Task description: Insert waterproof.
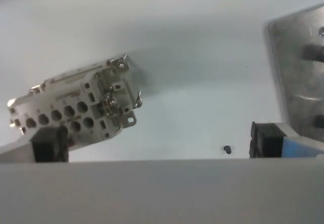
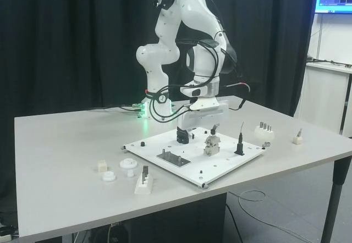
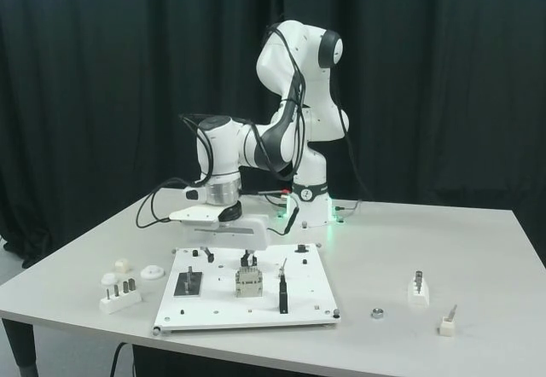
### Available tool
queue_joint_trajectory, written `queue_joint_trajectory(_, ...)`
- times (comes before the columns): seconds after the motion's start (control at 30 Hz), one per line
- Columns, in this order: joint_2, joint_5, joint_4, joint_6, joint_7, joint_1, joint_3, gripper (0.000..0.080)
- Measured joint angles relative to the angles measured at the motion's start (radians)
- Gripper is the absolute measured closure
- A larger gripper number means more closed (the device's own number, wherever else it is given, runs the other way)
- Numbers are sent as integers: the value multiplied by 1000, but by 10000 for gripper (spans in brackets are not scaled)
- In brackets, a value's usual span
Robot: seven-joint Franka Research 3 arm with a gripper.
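Observation:
The waterproof connector [image 1: 76, 110] is a white block with several round sockets and metal clips, and it lies on the white board [image 1: 192, 36]. In the room views the connector [image 2: 212, 144] [image 3: 248, 281] stands near the board's middle. My gripper [image 1: 157, 143] hangs just above the board with its jaws wide apart and nothing between them. One black fingertip [image 1: 48, 144] overlaps the connector's edge in the wrist view, and the other fingertip [image 1: 266, 140] is far off to the side. The room views show the gripper [image 2: 198, 133] [image 3: 227, 254] just above and behind the connector.
A grey metal plate [image 1: 298, 77] [image 2: 173, 158] and a thin black post [image 2: 240, 144] [image 3: 282, 292] are fixed on the board [image 2: 231, 163]. A small black screw head [image 1: 227, 149] is close by. White holders [image 2: 264, 131] [image 3: 119, 296], discs [image 2: 109, 176] and a nut [image 3: 376, 313] sit on the grey table.

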Motion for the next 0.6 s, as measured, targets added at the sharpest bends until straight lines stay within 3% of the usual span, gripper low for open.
queue_joint_trajectory(0.6,13,0,-2,1,18,1,7,3)
